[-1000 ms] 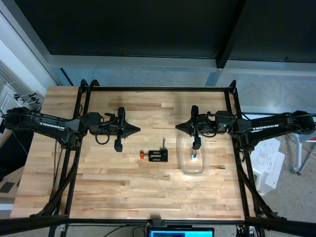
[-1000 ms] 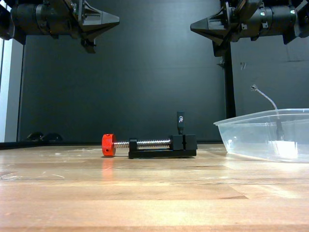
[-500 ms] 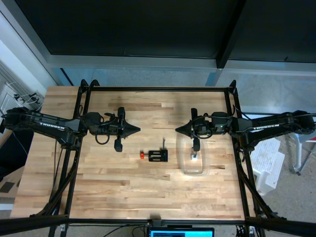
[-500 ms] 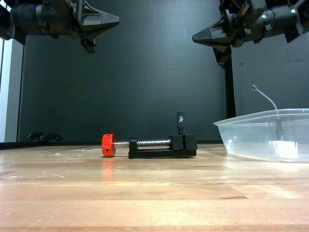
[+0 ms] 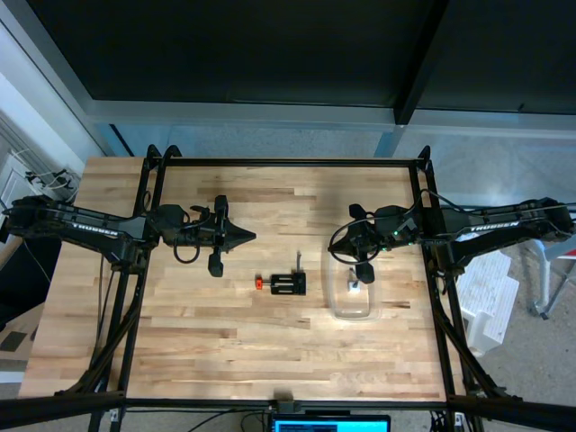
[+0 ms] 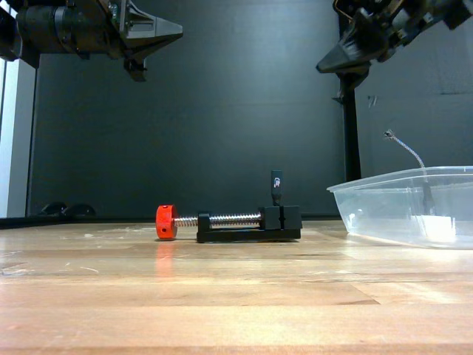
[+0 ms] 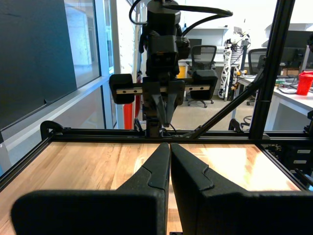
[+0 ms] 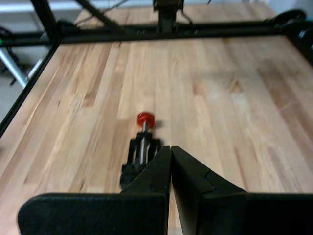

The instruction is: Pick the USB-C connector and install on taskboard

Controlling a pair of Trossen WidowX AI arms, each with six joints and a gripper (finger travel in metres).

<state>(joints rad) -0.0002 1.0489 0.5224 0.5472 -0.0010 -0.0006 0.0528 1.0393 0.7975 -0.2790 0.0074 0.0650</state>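
Looking over a pale plank desk [image 5: 225, 342] under dark panels, we see the left gripper [image 5: 253, 237] and right gripper [image 5: 329, 244] hovering high, jaws together. Our black taskboard [image 5: 286, 284] lies mid-desk, long axis left-right, red knob leftward. Inside the clear tray [image 5: 335, 308] nearby, the tiny dark USB-C connector [image 6: 428, 197] stands upright.

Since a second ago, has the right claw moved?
Yes: right claw tipped down, nearer the clear tray; left claw hangs high over the table's left side.
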